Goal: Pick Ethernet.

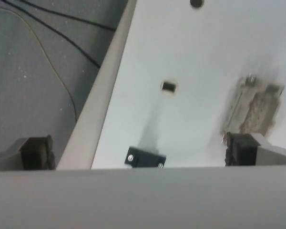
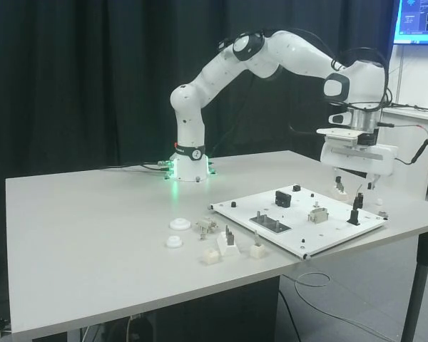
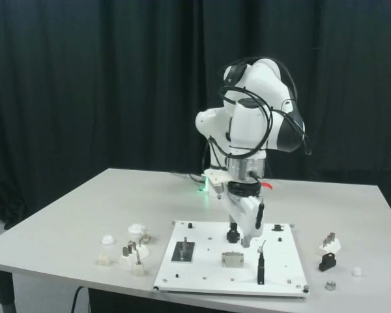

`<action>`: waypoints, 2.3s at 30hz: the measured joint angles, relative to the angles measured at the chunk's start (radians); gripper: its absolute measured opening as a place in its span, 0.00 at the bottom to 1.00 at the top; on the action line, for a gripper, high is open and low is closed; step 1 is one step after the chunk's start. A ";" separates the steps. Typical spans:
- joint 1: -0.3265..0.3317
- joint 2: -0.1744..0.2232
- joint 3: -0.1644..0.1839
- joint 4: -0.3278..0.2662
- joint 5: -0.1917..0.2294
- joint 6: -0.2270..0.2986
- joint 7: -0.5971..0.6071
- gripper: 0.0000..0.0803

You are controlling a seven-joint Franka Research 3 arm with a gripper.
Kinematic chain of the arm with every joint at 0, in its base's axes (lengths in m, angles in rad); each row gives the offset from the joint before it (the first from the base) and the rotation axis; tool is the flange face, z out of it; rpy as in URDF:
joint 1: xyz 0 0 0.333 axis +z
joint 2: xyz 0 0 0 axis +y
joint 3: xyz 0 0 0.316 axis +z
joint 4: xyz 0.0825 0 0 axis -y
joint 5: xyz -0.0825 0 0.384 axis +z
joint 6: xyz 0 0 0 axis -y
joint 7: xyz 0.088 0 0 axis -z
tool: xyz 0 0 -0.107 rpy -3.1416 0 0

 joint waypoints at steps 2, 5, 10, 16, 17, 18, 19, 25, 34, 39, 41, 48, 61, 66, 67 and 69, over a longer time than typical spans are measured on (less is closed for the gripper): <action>-0.003 0.000 -0.006 0.000 -0.001 -0.001 -0.027 1.00; -0.009 0.000 -0.015 0.000 -0.003 -0.004 -0.076 1.00; -0.023 0.000 -0.025 0.000 -0.012 -0.011 -0.168 1.00; -0.046 0.000 -0.031 0.000 -0.022 -0.018 -0.321 1.00; -0.051 0.000 -0.031 0.000 -0.024 -0.018 -0.343 1.00; -0.056 0.000 -0.031 0.000 -0.025 -0.018 -0.364 1.00; -0.061 0.000 -0.031 0.000 -0.027 -0.019 -0.382 1.00; -0.093 0.000 -0.031 -0.001 -0.042 -0.019 -0.483 1.00; -0.141 0.000 -0.031 -0.008 -0.052 -0.019 -0.634 1.00; -0.168 0.000 -0.031 -0.016 -0.064 -0.022 -0.725 1.00; -0.178 0.000 -0.031 -0.021 -0.066 -0.023 -0.767 1.00; -0.215 -0.001 -0.030 -0.043 -0.073 -0.023 -0.925 1.00; -0.293 -0.048 0.006 -0.100 -0.107 -0.017 -1.176 1.00; -0.350 -0.085 0.071 -0.123 -0.150 0.003 -1.278 1.00; -0.364 -0.093 0.088 -0.127 -0.159 0.010 -1.299 1.00; -0.393 -0.108 0.125 -0.137 -0.174 0.028 -1.337 1.00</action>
